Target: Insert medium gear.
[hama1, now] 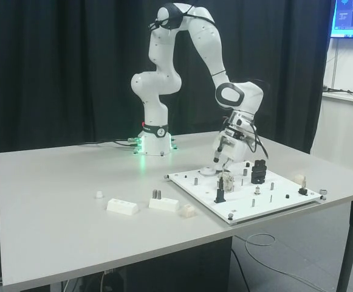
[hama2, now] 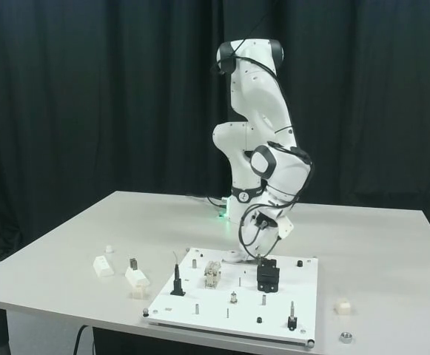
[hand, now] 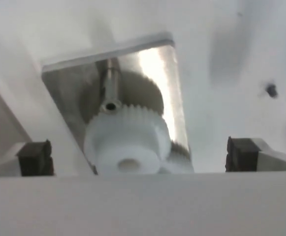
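**Jaws spread over a gear at the board's far corner**

Grey bench (hama1: 54,182) under black curtains: nearest you lie four small white blocks (hama1: 122,207), then one white board (hama1: 285,204) studded with pegs and black fixtures. At its far corner your jaws (hand: 139,156) hang spread, holding nothing. Between them sits one white medium gear (hand: 128,142) on a metal plate (hand: 155,69), beside one upright steel shaft (hand: 110,88). A second gear's teeth behind are mostly hidden.

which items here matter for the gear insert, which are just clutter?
Job: white gear, steel peg, metal plate, gripper, white board.

Lying about: white blocks on the table, black clamp, small white piece.
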`<state>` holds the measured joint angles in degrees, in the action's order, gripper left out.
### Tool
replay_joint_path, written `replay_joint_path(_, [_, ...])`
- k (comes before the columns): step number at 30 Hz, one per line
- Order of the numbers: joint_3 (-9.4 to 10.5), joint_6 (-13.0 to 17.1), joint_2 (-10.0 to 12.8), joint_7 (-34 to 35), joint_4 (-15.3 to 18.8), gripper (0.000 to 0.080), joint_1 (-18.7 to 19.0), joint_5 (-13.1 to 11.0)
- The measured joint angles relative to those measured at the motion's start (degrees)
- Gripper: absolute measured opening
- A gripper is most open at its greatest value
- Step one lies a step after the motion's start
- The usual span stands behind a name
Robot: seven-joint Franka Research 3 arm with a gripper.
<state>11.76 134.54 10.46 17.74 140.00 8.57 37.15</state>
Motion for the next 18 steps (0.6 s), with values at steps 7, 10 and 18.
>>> replay_joint_path(7, [0.96,-2.0,-2.1,9.4,-0.1,0.0796,-0.2,0.0])
replay_joint_path(10, [1.55,-2.7,-2.8,13.2,0.0,0.0796,-0.6,-0.1])
replay_joint_path(18, [3.34,-3.5,-3.8,21.8,0.9,0.0799,-2.1,-1.7])
